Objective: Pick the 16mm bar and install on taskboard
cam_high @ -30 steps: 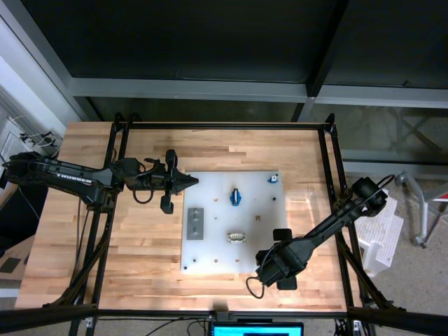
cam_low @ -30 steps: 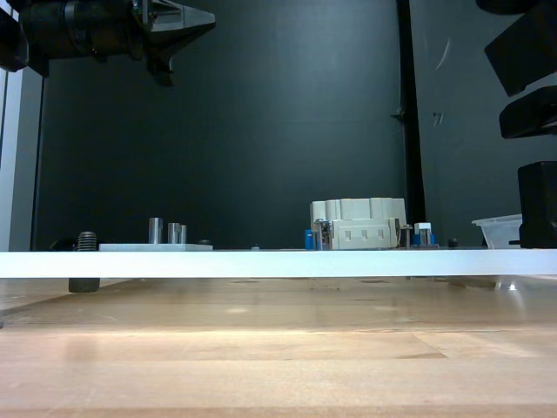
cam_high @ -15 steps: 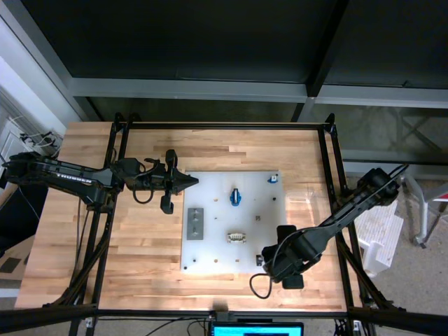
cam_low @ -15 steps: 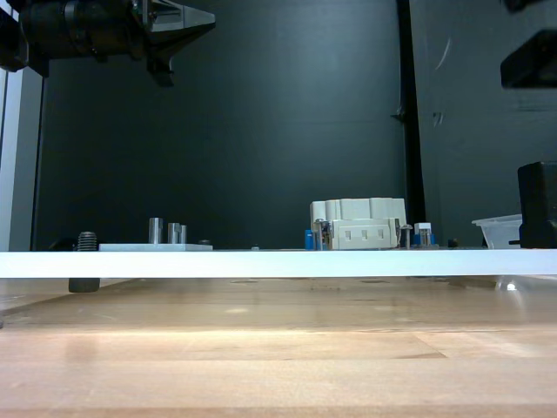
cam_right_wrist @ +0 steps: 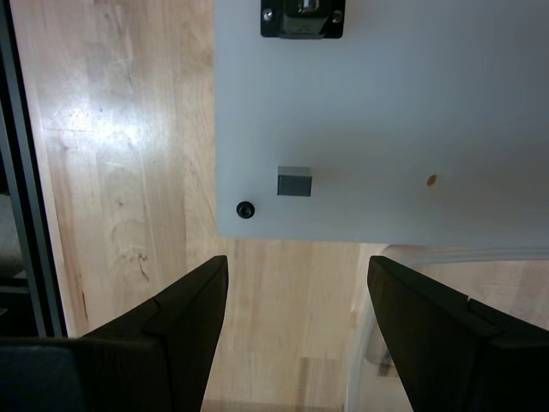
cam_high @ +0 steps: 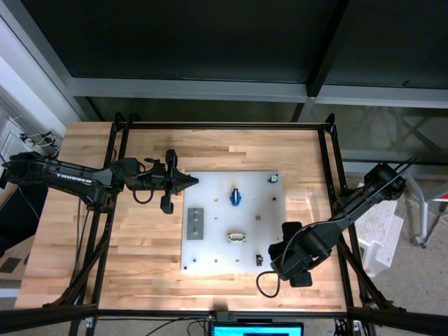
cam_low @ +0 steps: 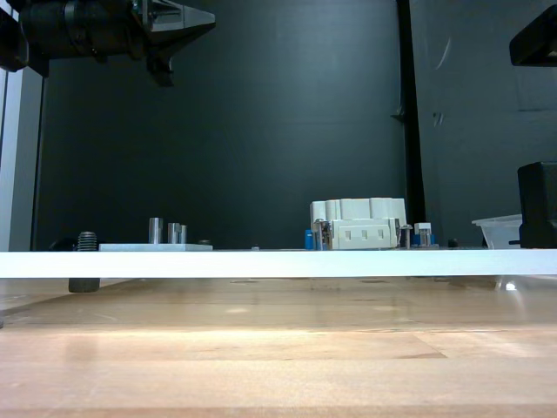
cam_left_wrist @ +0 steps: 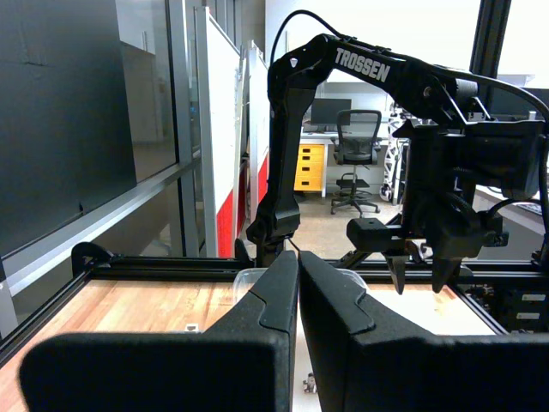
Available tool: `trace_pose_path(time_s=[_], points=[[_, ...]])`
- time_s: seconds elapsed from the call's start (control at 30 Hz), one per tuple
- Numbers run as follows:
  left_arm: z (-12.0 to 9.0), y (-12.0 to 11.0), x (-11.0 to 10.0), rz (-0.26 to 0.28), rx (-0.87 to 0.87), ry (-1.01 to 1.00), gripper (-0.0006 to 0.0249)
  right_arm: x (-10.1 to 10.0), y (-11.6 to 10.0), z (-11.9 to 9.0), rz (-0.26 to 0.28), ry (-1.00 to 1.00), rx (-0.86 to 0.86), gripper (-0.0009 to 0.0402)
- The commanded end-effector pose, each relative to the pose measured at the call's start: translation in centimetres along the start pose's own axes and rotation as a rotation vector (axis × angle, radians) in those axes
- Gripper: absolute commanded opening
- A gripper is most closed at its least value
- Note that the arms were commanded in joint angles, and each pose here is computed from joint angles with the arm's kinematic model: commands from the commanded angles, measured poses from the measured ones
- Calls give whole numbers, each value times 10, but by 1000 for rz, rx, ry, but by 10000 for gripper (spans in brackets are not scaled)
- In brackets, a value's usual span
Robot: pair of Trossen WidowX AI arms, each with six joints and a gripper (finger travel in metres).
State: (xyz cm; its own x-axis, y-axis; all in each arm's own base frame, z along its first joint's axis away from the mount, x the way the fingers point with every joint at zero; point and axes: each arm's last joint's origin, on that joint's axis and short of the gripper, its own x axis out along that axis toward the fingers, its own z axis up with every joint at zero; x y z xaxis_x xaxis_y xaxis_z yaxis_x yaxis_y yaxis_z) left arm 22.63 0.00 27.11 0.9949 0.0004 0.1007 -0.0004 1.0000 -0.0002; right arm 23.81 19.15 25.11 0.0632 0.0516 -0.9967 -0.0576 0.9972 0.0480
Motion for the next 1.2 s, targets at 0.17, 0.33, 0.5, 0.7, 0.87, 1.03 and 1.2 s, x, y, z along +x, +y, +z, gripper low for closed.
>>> trace_pose_path(time_s=[0.17,0.33,0.5,0.7,0.87,1.03,1.2], points=[[0,0,0,0,0,0,0,-2,0,-3,5,-7,-5,227],[0,0,0,0,0,-1,0,-10,-3,-4,-17,-62,-3,223],[0,0,0,0,0,0,0,-24,-17,-15,3,-179,-15,194],[0,0,0,0,0,0,0,-32,-45,-30,35,-374,-44,143],[0,0,0,0,0,0,0,-45,-72,-39,-15,-597,-28,94],[0,0,0,0,0,0,0,-58,-96,-46,-16,-789,-31,47],[0,0,0,0,0,0,0,-63,-119,-53,-45,-949,-35,-2]])
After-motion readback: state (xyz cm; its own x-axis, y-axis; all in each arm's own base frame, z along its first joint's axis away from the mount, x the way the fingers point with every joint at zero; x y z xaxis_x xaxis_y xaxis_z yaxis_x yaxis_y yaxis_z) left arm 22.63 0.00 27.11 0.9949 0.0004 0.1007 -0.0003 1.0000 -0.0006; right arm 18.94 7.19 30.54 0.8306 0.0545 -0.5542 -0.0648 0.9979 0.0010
